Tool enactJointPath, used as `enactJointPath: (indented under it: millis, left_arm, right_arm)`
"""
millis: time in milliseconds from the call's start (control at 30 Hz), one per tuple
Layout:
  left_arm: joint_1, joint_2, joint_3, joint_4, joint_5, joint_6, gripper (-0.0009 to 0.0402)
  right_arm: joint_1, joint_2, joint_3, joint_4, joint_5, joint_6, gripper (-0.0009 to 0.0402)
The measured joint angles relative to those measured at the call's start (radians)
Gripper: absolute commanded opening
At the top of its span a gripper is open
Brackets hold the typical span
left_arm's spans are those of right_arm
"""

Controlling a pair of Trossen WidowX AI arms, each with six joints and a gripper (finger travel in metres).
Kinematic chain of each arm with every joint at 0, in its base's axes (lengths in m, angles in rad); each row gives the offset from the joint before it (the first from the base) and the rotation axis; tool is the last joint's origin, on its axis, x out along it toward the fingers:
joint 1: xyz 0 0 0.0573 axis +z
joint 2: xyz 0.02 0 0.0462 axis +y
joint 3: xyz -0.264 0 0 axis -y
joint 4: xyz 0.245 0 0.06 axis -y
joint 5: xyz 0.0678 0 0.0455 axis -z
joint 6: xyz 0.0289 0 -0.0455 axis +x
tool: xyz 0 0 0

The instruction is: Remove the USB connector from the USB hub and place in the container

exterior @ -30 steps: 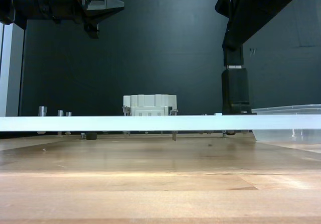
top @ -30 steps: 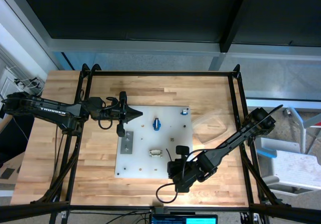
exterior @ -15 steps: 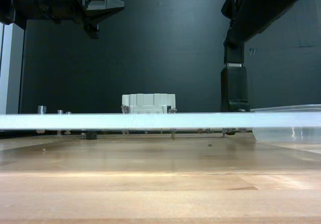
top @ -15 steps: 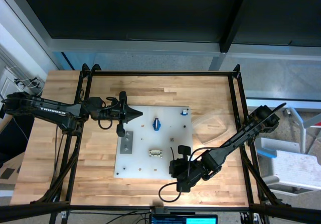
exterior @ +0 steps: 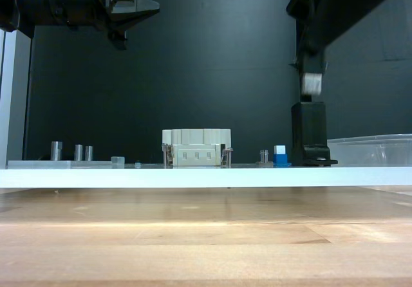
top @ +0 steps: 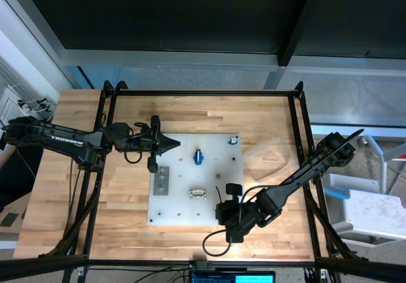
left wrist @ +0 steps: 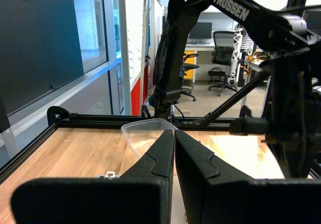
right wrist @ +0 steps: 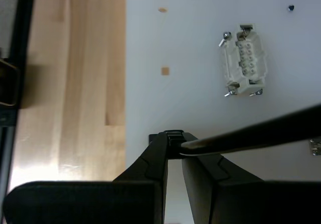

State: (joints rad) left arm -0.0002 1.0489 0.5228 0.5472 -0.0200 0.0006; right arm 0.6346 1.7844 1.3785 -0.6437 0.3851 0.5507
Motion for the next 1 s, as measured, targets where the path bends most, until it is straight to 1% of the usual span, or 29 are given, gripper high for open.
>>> enactJointPath:
  millis: [67,100,233,433,500,800,1000]
  left_arm:
    - [0.0,0.0,0.0,0.0,0.0,0.0,0.0001]
    - [0.0,0.0,0.0,0.0,0.0,0.0,0.0001]
    - [0.0,0.0,0.0,0.0,0.0,0.0,0.0001]
    - [0.0,0.0,0.0,0.0,0.0,0.0,0.0001]
    - [0.0,0.0,0.0,-0.003,0.0,0.0,0.0001]
    - [0.0,0.0,0.0,-0.002,0.0,0.0,0.0001]
    - [0.0,0.0,0.0,-0.002,0.0,0.0,0.0001]
  right_arm:
    - [-0.003,0.007,0.008,-0.023,-0.016,-0.002,0.0]
    - [-0.004,0.016,0.017,-0.037,-0.013,-0.004,0.0]
    - [-0.013,0.04,0.069,-0.088,-0.042,-0.016,0.0]
    - [-0.019,0.058,0.143,-0.162,-0.052,-0.02,0.0]
    - [-0.021,0.06,0.156,-0.171,-0.064,-0.015,0.0]
    - [-0.022,0.054,0.157,-0.174,-0.065,-0.005,0.0]
    - [-0.026,-0.031,0.084,-0.172,-0.064,0.052,0.0]
